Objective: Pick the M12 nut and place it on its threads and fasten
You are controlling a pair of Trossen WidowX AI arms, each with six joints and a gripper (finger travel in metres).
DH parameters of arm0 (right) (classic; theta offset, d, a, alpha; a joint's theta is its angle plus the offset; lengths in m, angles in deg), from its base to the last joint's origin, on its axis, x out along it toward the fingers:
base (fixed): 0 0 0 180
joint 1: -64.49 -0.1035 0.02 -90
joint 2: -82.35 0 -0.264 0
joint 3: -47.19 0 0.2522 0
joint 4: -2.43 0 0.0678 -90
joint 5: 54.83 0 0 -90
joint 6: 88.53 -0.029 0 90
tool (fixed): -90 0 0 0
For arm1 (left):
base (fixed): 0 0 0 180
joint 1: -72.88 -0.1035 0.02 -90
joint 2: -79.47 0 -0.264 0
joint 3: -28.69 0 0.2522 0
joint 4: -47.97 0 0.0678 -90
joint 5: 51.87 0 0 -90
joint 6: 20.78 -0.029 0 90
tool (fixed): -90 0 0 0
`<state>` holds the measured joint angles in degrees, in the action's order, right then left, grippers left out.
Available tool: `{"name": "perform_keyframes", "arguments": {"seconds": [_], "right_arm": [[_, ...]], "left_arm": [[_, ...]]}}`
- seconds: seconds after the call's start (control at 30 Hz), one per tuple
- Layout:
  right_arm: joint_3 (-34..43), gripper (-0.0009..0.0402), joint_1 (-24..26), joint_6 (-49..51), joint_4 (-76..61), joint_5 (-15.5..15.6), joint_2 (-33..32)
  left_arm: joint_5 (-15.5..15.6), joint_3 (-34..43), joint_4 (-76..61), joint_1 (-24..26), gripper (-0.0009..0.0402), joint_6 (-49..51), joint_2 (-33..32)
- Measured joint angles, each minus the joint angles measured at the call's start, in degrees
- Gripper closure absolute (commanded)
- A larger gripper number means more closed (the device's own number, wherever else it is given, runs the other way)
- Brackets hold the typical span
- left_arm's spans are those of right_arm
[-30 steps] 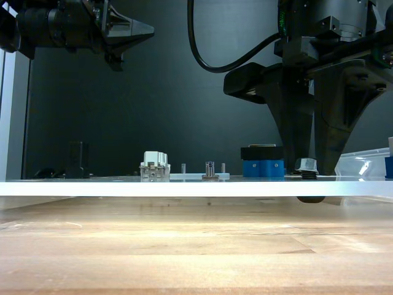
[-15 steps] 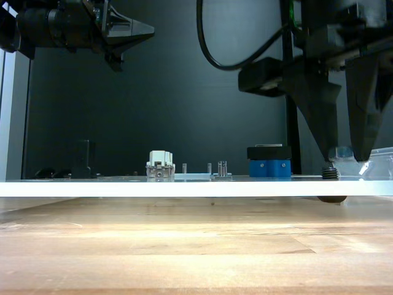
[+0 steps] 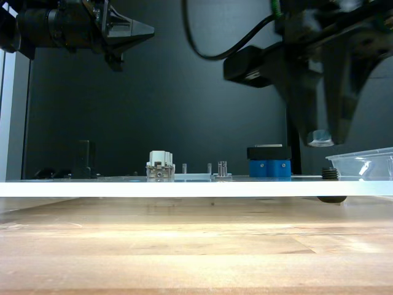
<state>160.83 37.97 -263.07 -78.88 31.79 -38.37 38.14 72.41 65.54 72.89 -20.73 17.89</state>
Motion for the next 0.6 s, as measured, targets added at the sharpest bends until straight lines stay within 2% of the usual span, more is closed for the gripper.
{"name": "perform_keyframes", "arguments": {"seconds": [0.17, 0.6], "right_arm": [[4.94, 0.0384, 0.28, 0.96, -3.63, 0.02, -3.23], [2.38, 0.0384, 0.20, 1.03, -1.40, 0.04, -3.41]], "left_arm": [[0.00, 0.00, 0.00, 0.00, 0.0393, -0.02, 0.00], [0.02, 0.00, 0.00, 0.00, 0.0393, -0.02, 0.00]]}}
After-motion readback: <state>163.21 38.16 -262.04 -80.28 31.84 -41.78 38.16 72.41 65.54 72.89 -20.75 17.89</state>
